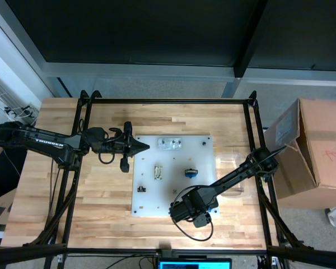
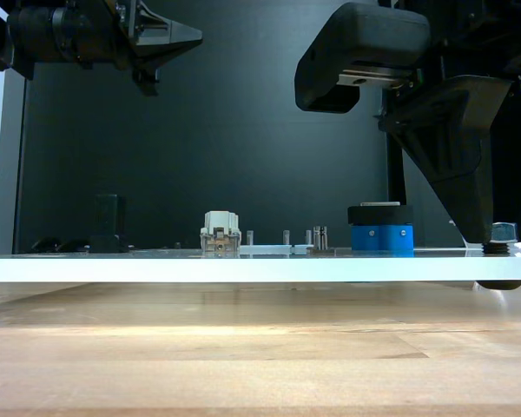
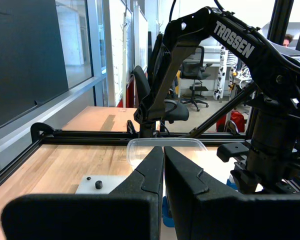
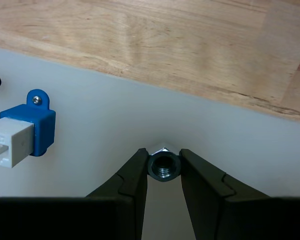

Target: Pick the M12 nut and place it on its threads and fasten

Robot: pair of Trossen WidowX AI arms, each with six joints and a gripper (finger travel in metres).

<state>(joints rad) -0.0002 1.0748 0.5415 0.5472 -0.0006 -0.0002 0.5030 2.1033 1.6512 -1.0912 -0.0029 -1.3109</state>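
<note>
The small silver M12 nut [image 4: 163,166] sits between the fingertips of my right gripper [image 4: 163,162], which is shut on it, its threaded hole facing the camera. In the low view the nut [image 2: 504,231] rests on top of the black ribbed stud [image 2: 500,248], whose ribs still show below it, at the white board's [image 1: 157,196] near right edge. My right gripper [image 2: 495,236] points straight down there. My left gripper [image 1: 139,147] hovers high over the board's far left edge, fingers [image 3: 152,172] shut with nothing between them.
A blue block [image 2: 380,239] and a white connector [image 2: 220,234] stand mid-board, with small posts between them. A blue-and-white plug [image 4: 25,132] lies near the nut. A clear tray [image 1: 231,168] sits right of the board. A cardboard box [image 1: 313,151] stands beyond the table's right edge.
</note>
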